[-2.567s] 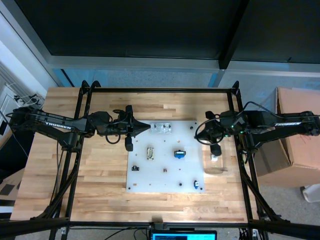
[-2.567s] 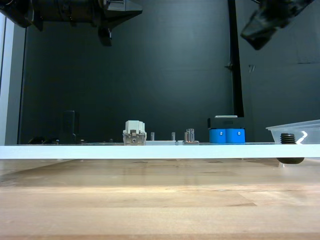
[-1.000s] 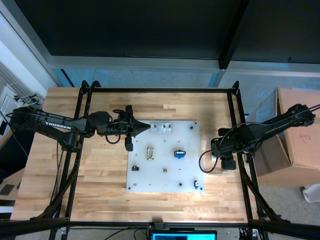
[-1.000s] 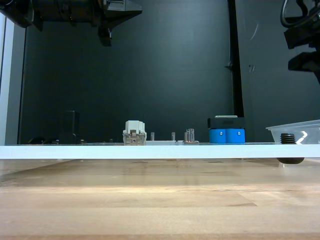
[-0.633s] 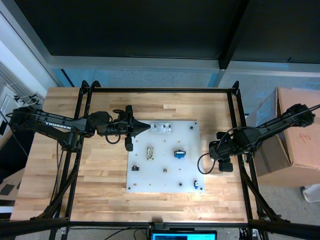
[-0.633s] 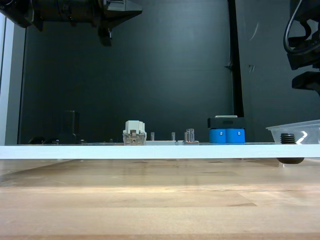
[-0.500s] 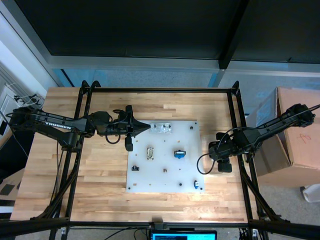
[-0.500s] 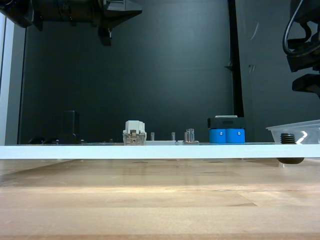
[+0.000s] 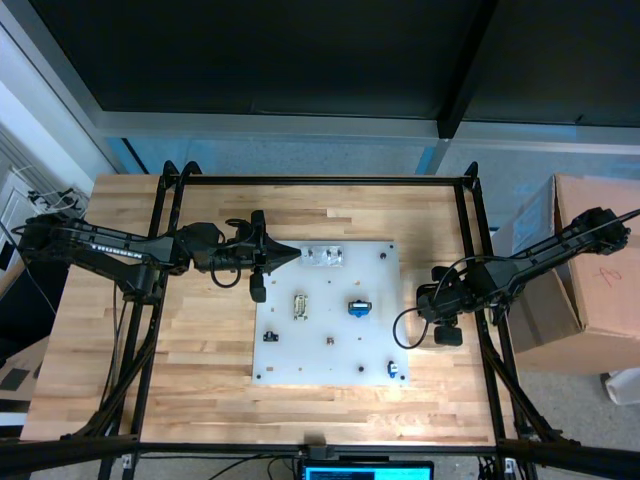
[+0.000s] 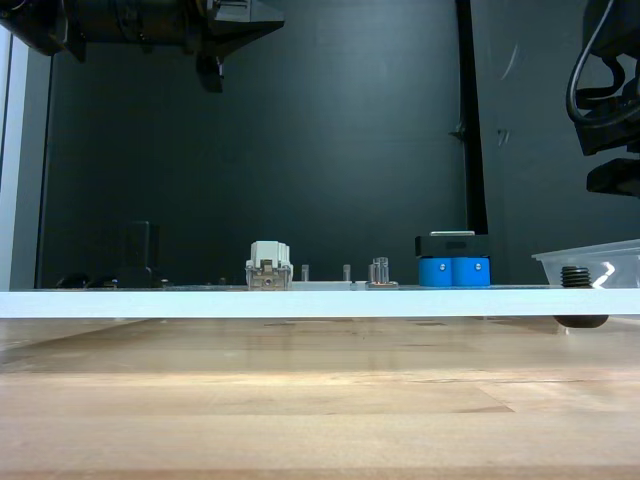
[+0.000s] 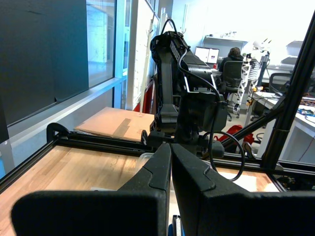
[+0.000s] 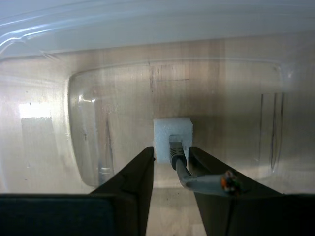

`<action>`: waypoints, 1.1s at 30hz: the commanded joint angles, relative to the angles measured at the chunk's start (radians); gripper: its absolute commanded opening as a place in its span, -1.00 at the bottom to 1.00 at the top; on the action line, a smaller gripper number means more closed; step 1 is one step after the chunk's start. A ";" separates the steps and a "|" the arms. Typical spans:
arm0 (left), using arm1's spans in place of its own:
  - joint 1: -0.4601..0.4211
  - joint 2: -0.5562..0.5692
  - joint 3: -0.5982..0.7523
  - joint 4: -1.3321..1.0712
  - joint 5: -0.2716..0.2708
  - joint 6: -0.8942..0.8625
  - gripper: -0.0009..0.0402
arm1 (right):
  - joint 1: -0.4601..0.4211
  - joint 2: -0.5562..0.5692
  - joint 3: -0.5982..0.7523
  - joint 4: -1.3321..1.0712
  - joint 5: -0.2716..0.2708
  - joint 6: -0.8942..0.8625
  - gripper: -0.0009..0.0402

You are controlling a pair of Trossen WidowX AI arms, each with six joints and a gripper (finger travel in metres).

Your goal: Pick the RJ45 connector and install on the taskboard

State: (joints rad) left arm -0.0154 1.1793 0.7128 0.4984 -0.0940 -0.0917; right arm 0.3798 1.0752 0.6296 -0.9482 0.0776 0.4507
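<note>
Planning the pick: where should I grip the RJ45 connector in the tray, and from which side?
Likely take the RJ45 connector by its white block, across the flat sides, from above: the cable leaves one end, and the right gripper hangs above, jaws open astride it. The left gripper, shut, is high near the board.

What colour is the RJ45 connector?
RJ45 connector: white, grey cable, best in right wrist view; right pincer open above it; left pincer shut over the taskboard, far-left corner.
</note>
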 commanded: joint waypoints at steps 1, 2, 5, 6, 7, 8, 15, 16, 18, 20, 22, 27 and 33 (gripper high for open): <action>0.000 0.000 0.000 0.000 0.000 0.000 -0.96 | 0.000 0.000 0.000 -0.002 0.006 0.008 -0.73; 0.000 0.000 0.000 0.000 0.000 0.000 -0.96 | 0.000 0.000 0.000 -0.003 0.007 0.009 -0.79; 0.000 0.000 0.000 0.000 0.000 0.000 -0.96 | 0.000 0.000 0.000 -0.003 0.007 0.009 -0.98; 0.000 0.000 0.000 0.000 0.000 0.000 -0.96 | 0.000 0.000 0.000 -0.003 0.008 0.010 -0.95; 0.000 0.000 0.000 0.000 0.000 0.000 -0.96 | 0.000 0.000 -0.001 -0.004 0.008 0.011 -0.93; 0.000 0.000 0.000 0.000 0.000 0.000 -0.96 | 0.000 0.000 -0.001 -0.005 0.008 0.013 -0.92; 0.000 0.000 0.000 0.000 0.000 0.000 -0.96 | 0.000 0.000 0.000 -0.014 0.003 0.013 -0.95; 0.000 0.000 0.000 0.000 0.000 0.000 -0.96 | 0.000 0.000 0.000 -0.016 0.003 0.013 -0.95; 0.000 0.000 0.000 0.000 0.000 0.000 -0.96 | 0.000 0.000 0.005 -0.024 0.003 0.012 -0.95; 0.000 0.000 0.000 0.000 0.000 0.000 -0.96 | 0.000 0.000 0.018 -0.044 0.004 0.007 -0.96; 0.000 0.000 0.000 0.000 0.000 0.000 -0.96 | 0.000 -0.002 0.034 -0.059 0.004 0.005 -0.96; 0.000 0.000 0.000 0.000 0.000 0.000 -0.96 | 0.000 -0.002 0.077 -0.094 0.003 -0.003 -0.96; 0.000 0.000 0.000 0.000 0.000 0.000 -0.96 | 0.001 -0.002 0.134 -0.164 -0.002 -0.019 -0.96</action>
State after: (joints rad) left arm -0.0154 1.1793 0.7128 0.4984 -0.0937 -0.0921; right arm 0.3801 1.0733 0.7494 -1.0927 0.0750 0.4355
